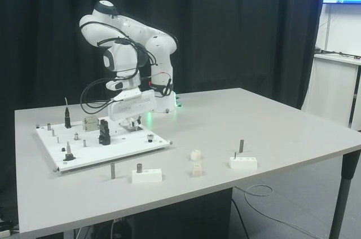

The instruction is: Insert small gear.

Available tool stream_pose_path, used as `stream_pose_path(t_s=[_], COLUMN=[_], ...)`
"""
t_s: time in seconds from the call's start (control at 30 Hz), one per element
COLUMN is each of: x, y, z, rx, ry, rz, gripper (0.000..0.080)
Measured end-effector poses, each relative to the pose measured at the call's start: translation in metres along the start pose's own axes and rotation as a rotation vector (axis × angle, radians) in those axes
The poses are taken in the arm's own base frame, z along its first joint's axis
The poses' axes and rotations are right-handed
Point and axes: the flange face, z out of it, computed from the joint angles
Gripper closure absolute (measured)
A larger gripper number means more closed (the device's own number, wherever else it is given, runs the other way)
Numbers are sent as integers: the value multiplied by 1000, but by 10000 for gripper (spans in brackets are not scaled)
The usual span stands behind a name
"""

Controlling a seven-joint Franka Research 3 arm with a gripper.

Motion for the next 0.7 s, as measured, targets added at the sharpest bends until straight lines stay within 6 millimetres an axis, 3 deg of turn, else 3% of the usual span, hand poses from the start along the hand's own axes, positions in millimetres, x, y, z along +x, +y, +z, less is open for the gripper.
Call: stream_pose_path(t_s=[0.27, 0.3, 0.33, 0.37, 0.57, 0.6, 0.7], x=[-2, -2, -2, -2, 0, 1, 3], y=[0, 0, 0, 0, 0, 0, 0], z=[3, 3, 3, 3, 0, -1, -5], rx=[1, 1, 1, 1, 0, 0, -2], ry=[-7, -7, -7, -7, -1, 2, 11], rz=[-5, -5, -5, -5, -1, 2, 19], gripper=[604, 459, 459, 127, 127, 23, 23])
